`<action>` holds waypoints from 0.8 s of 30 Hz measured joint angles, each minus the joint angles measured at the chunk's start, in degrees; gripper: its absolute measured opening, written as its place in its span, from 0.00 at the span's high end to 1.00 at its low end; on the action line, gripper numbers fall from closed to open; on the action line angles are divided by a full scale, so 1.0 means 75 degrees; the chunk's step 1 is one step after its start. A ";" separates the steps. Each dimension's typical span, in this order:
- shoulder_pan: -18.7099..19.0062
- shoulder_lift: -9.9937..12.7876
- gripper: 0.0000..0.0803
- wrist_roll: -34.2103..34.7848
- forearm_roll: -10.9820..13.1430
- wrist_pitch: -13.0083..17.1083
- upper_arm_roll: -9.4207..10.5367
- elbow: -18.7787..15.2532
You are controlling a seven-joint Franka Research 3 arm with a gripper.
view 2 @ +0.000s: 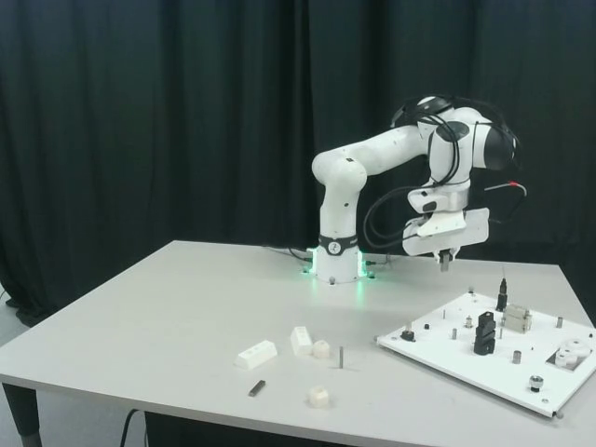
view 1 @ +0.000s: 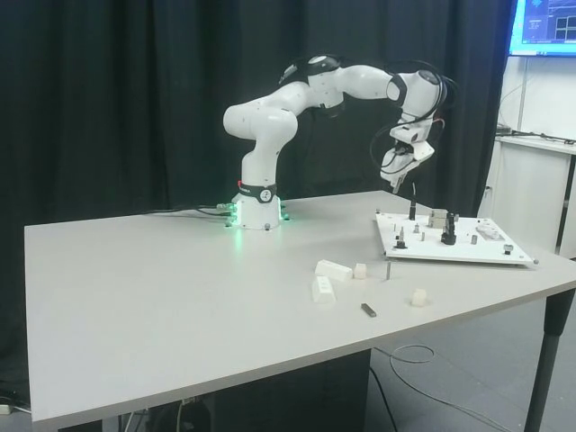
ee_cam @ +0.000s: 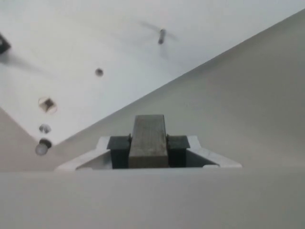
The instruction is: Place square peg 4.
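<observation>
White arm (view 2: 372, 154) outstretched, end effector (view 2: 445, 262) gripping peg (ee_cam: 149, 140) above board (view 2: 484, 358).

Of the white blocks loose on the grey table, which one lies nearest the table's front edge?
The small white cube, alone near the front edge; the other white blocks cluster farther back.

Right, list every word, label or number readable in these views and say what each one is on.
No text can be read.
Screen, upper corner of the first room view: it shows content, too small to read.
White board, arm, table and loose blocks: no lettering visible.
</observation>
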 joint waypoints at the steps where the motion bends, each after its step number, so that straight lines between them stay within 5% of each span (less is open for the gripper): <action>1: -0.0004 0.0014 0.81 0.0050 -0.0002 0.0058 -0.0020 0.0003; 24: -0.0616 0.0024 0.81 0.0447 -0.0571 0.2343 -0.0244 -0.0365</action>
